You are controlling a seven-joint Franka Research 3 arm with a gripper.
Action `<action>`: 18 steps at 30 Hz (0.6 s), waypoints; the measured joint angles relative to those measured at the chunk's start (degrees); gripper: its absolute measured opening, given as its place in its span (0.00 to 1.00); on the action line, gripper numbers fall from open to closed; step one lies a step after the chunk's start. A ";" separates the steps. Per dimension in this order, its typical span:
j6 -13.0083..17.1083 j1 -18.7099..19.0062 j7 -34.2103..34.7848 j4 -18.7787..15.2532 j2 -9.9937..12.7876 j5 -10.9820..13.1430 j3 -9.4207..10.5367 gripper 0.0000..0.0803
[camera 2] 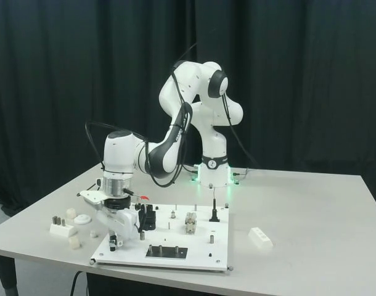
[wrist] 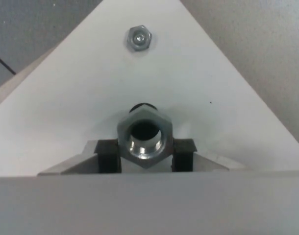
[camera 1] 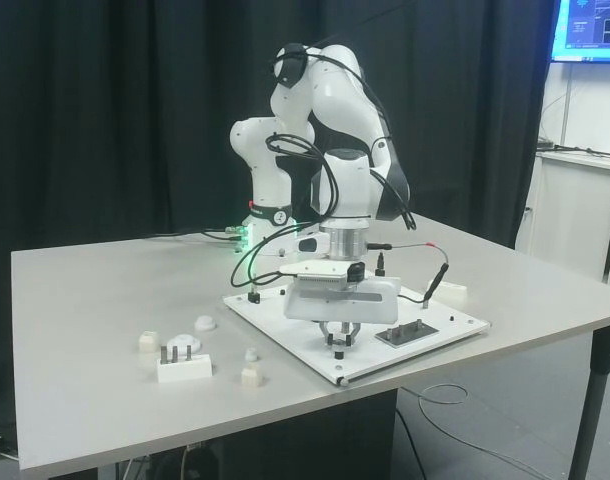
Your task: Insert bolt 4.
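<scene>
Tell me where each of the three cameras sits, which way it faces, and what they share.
Wrist view: on the wrist, looking down at the bolt in the gripper over the white board.
First room view: beside the table, facing the arm against the curtain.
Second room view: across the table, facing the arm's other side.
Both room views share the board and gripper.

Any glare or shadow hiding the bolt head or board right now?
Wrist view: the gripper holds the bolt, hollow head dark inside with a soft shadow behind; the white board is evenly lit. First room view: a green glow at the arm base.
</scene>
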 joint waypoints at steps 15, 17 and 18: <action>0.45 0.00 0.03 -0.03 0.11 0.23 0.05 0.28; 0.61 0.00 0.03 -0.03 0.17 0.23 0.05 0.28; 0.68 0.00 0.03 -0.03 0.20 0.23 0.05 0.28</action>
